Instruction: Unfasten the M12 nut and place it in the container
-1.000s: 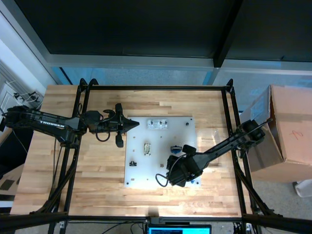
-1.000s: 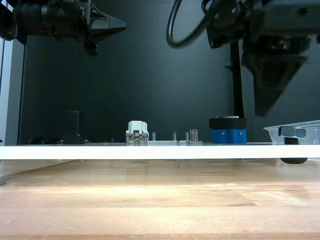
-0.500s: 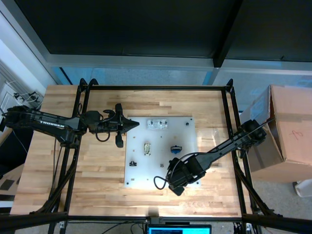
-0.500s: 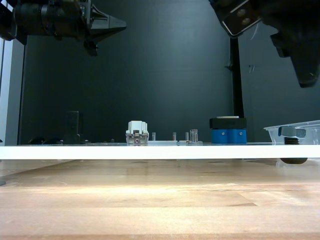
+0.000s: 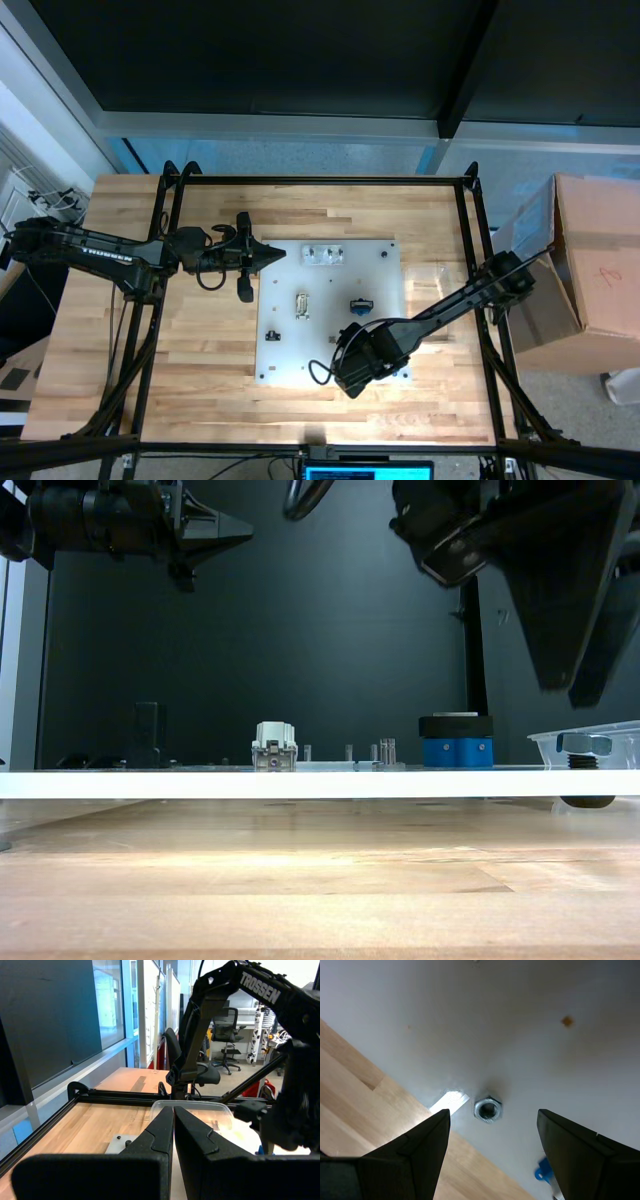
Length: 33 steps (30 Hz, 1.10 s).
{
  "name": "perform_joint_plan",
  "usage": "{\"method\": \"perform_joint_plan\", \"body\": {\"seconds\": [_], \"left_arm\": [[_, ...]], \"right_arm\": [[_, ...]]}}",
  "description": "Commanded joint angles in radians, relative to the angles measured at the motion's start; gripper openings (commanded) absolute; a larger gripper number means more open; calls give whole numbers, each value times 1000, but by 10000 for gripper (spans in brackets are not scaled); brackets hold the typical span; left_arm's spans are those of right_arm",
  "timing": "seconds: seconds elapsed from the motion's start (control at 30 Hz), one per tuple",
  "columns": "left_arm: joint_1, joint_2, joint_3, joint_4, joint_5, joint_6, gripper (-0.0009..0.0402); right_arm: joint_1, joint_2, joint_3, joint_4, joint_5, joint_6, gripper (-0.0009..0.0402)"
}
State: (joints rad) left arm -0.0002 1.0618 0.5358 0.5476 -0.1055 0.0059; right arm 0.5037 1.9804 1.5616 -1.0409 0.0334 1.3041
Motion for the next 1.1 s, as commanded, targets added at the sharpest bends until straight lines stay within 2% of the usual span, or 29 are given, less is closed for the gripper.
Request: {"method": "perform_joint_plan", "body": {"seconds": [0.03, 0.3, 0.7, 0.93, 1.1], "left_arm": [[0, 0, 0, 0, 0, 0, 0], [0, 0, 0, 0, 0, 0, 0], [0, 0, 0, 0, 0, 0, 0], [0, 0, 0, 0, 0, 0, 0], [0, 0, 0, 0, 0, 0, 0]], "right_arm": [[0, 27, 0, 14, 1, -8, 240], [0, 60, -8, 36, 2, -11, 202], [0, 57, -8, 37, 11, -16, 78], [0, 56, -8, 36, 7, -143, 20], [0, 55, -8, 37, -9, -328, -1]]}}
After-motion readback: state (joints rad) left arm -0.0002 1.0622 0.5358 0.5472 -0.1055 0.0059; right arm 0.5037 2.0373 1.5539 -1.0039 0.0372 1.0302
